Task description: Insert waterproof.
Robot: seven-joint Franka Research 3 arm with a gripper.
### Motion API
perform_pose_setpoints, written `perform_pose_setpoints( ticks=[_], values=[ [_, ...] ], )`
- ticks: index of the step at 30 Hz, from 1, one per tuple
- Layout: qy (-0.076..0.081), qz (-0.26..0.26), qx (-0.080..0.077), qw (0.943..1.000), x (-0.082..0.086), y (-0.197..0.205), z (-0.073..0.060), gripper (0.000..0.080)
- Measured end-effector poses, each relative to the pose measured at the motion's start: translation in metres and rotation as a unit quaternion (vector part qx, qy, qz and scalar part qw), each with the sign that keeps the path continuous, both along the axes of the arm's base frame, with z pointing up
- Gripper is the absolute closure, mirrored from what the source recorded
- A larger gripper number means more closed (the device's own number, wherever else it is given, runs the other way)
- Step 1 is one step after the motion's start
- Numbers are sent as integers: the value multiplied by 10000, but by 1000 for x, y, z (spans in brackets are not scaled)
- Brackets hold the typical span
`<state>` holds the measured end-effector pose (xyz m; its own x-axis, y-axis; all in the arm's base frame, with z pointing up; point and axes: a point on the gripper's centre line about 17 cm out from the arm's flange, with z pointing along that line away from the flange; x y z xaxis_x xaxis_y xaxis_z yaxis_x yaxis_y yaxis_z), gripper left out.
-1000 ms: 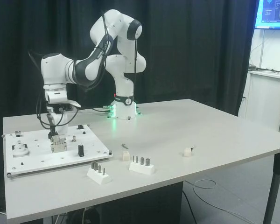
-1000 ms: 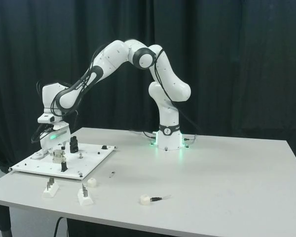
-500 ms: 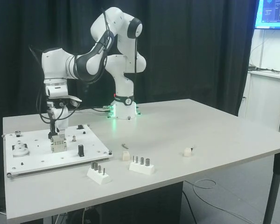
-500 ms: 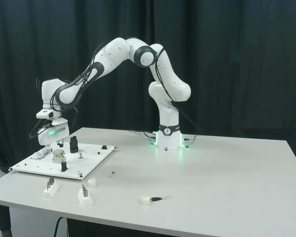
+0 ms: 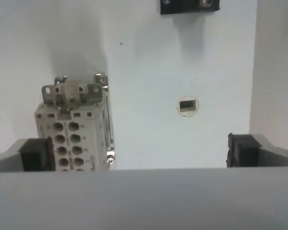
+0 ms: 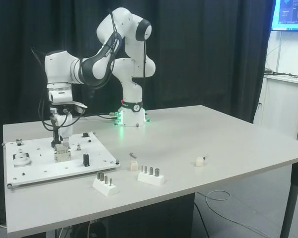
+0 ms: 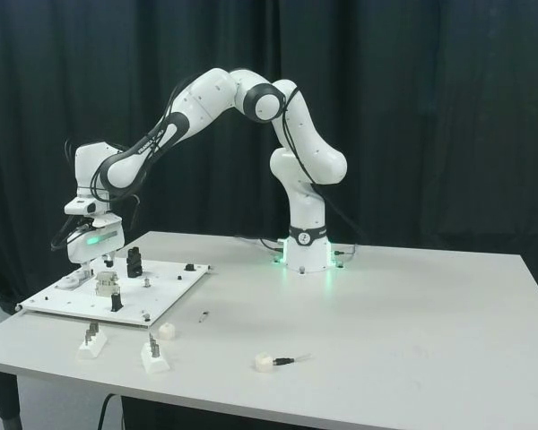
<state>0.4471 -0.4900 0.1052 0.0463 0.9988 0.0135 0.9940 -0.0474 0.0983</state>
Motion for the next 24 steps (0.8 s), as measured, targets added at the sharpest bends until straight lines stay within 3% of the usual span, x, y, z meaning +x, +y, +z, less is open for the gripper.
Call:
perform_pose_setpoints(
  ticks=[24],
  values=[
    [47, -120, -105, 9999, 6, -3, -12, 3]
  ],
)
